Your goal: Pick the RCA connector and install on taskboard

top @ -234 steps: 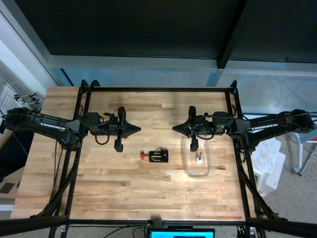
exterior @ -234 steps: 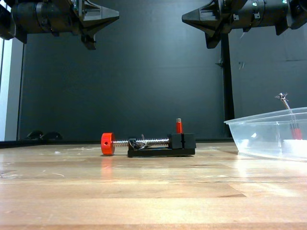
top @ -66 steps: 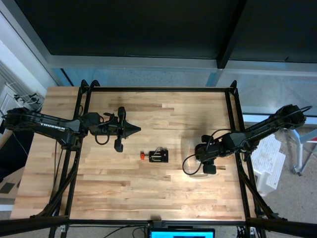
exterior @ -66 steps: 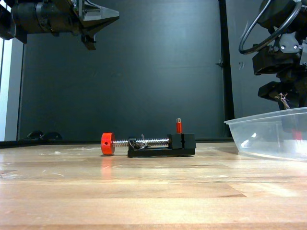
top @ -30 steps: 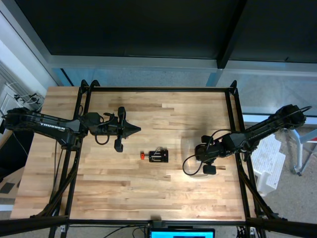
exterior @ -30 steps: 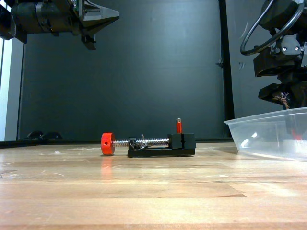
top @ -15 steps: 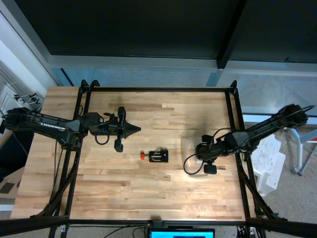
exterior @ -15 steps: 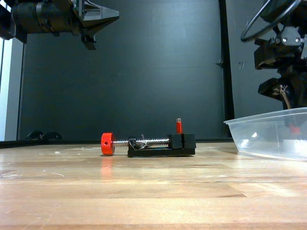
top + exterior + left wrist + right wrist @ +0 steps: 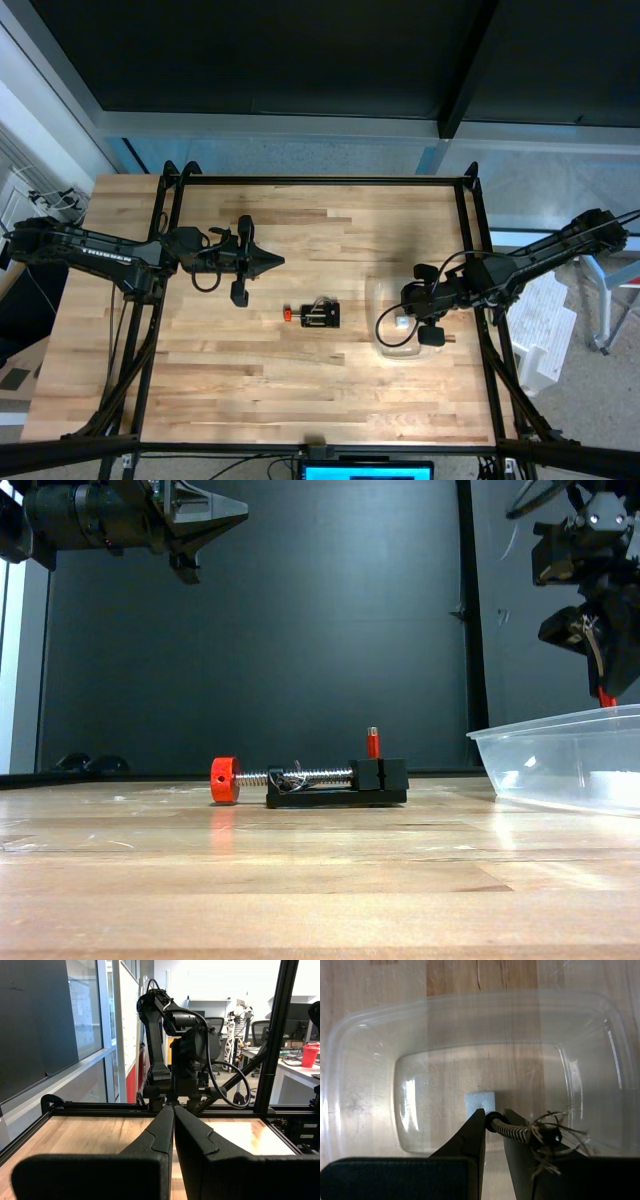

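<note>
A pale butcher-block table (image 9: 300, 390), its planks running side to side, fills the middle of the high view inside a black metal frame. At the centre left of that view the left gripper (image 9: 275, 262) hangs high over bare wood, well apart from everything else, its two black fingers pressed flat together and holding nothing. At the centre right the right gripper (image 9: 405, 318) points down over a clear plastic tray (image 9: 385, 345), a shallow, glossy, round-cornered tub. The tray's floor holds one small white cube (image 9: 479, 1101), matte and square. The taskboard (image 9: 335, 783), a low black rectangular block, lies at the centre of the table, well apart from the tray. A red knob (image 9: 224, 780) stands on a silvery spring-wound shaft at its left end, and a short red post (image 9: 372, 742) rises from the block. The RCA connector (image 9: 510, 1130) is pinched between the right gripper's nearly closed fingers (image 9: 470, 1132). It is a tiny dark ring on a ribbed silvery coil trailing frayed wire. In the low view it is at about the height of the tray's rim.
</note>
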You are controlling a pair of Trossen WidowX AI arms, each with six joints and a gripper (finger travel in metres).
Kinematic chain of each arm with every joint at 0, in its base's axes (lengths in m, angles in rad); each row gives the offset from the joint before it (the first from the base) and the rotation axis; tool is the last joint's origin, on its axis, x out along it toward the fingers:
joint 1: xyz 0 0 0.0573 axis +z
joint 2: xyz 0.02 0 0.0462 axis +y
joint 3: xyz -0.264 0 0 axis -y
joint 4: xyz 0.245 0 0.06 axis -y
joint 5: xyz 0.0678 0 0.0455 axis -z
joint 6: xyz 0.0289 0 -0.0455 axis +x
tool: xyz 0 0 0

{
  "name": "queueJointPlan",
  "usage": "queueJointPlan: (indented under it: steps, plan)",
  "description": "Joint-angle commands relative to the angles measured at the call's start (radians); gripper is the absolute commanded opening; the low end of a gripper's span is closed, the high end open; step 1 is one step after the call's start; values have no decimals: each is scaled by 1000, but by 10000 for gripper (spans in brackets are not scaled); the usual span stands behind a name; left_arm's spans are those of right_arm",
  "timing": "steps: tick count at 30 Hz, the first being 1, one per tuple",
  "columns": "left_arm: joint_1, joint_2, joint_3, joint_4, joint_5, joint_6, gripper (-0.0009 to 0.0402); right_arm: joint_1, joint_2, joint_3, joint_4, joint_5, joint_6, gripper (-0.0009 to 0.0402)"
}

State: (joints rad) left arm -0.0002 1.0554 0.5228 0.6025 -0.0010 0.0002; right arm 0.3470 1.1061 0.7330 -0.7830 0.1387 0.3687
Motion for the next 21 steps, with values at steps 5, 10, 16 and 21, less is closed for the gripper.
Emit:
queueJointPlan:
  steps: [5,10,16,21]
  plan:
    - [0,0,0,0,0,0,0,0,-7,51,-48,1,-2,0]
    - [0,0,0,0,0,0,0,0,-6,62,-50,4,-2,0]
    - [0,0,0,0,0,0,0,-2,8,72,-21,27,-2,0]
    - [0,0,0,0,0,0,0,-5,67,128,-12,56,-12,0]
